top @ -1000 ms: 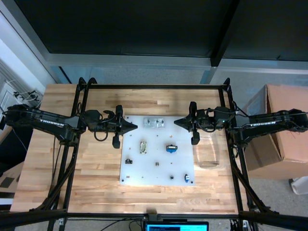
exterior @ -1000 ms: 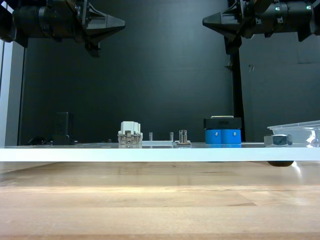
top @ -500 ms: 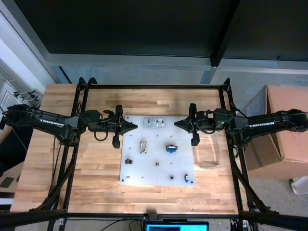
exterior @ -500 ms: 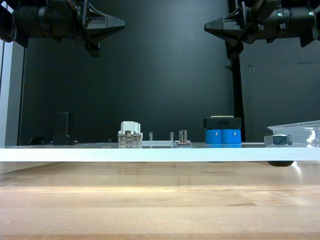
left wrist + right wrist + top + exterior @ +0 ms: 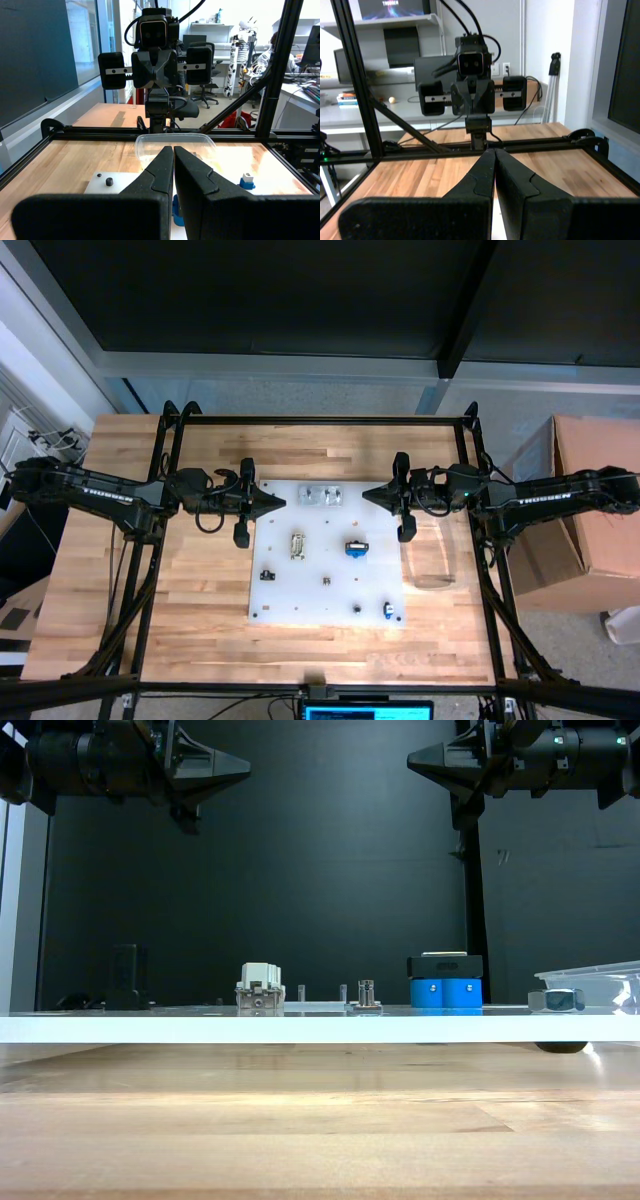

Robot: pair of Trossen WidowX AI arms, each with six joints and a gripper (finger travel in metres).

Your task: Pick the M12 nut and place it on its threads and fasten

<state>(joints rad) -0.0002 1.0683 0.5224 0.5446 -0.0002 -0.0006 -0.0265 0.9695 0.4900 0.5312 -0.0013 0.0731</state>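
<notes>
The small silver M12 nut (image 5: 556, 1001) sits on its short black ribbed stud at the white task board's (image 5: 280, 590) near right edge, with no ribs showing beneath it. How tight it is I cannot tell; if only loosely threaded, it could bind crooked or work free. The clear plastic tray (image 5: 432, 580) beside the board shows nothing inside from above. The black left gripper (image 5: 278, 503) and black right gripper (image 5: 366, 496) hang high over the board's far part, each closed on nothing
</notes>
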